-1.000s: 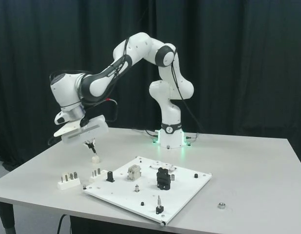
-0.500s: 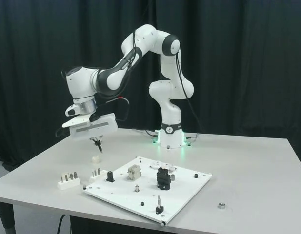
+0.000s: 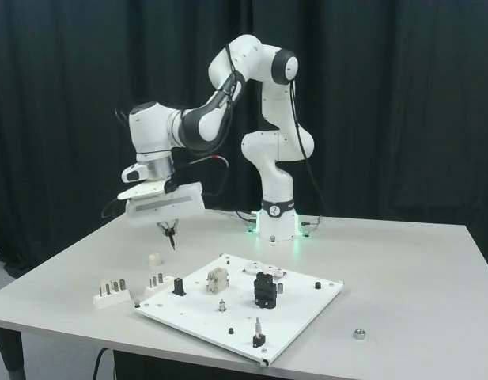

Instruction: Insert USB.

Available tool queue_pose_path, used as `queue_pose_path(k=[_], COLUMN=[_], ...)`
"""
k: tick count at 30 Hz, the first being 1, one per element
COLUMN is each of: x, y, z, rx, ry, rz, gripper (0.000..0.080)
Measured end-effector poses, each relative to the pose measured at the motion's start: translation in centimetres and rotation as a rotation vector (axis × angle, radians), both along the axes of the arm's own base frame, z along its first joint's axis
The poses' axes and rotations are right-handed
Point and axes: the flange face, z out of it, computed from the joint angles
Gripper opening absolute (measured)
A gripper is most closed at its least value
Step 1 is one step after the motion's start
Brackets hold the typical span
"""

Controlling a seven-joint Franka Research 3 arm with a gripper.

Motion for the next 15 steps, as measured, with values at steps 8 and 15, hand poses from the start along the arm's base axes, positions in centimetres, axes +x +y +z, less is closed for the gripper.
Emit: queue_pose_path(k=[8, 15], x=[1.3, 1.9], y=[2.0, 2.5], z=[0.3, 0.3], rx=[-0.040, -0.069], ry=[-0.051, -0.069], rz=[0.004, -0.109], gripper=[0.0058, 0.0058])
